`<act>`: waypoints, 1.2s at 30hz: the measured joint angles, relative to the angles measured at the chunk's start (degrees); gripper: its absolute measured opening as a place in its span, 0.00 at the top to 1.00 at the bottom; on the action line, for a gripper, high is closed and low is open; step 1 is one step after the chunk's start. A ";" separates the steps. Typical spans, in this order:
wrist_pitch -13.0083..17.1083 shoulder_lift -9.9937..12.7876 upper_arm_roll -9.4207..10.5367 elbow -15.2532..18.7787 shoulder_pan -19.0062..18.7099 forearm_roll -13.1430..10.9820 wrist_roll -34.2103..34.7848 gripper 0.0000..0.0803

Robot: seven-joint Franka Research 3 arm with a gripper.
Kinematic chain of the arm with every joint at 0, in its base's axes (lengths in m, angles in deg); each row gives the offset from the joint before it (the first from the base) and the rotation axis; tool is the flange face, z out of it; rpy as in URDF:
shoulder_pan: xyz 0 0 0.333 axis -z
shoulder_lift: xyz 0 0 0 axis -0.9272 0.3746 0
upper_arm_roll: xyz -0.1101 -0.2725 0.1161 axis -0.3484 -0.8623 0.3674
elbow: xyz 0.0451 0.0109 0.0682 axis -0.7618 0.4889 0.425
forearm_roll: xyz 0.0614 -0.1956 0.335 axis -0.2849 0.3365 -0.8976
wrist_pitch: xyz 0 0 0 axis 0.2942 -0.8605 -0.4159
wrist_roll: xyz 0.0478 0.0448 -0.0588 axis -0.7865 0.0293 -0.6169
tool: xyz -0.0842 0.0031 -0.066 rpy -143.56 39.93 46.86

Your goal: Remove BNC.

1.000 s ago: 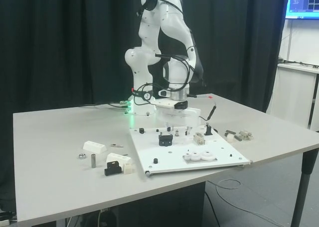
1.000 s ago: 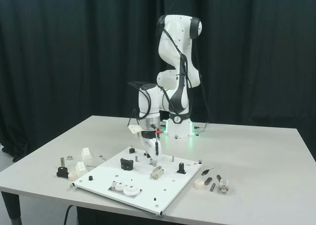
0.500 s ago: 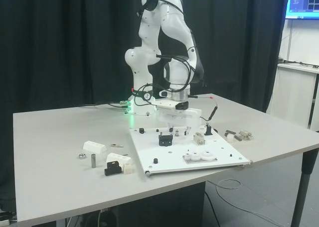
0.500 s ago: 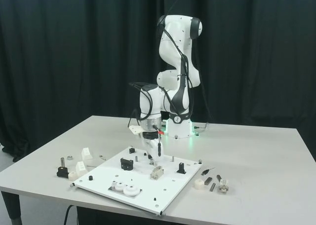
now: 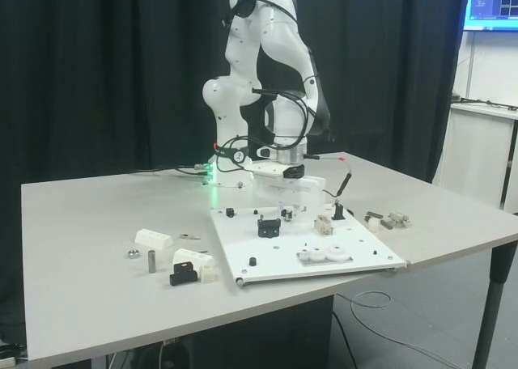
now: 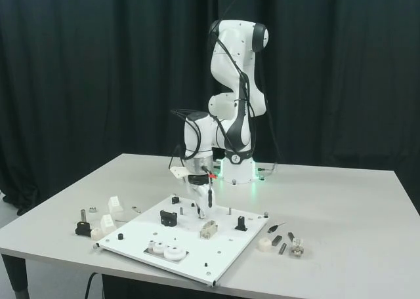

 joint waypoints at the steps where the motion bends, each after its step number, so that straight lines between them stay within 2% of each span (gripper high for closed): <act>1: -0.09 -0.02 -0.09 0.02 0.00 0.00 -0.13 0.79; 6: -0.23 -0.10 -0.12 0.02 0.01 0.00 -0.62 0.79; 7: -0.24 -0.10 -0.12 0.02 0.01 0.00 -0.66 0.85; 17: -0.27 -0.07 -0.12 0.01 0.00 0.05 -3.30 0.85; 36: -0.28 0.00 -0.08 -0.04 -0.02 0.16 -29.24 0.85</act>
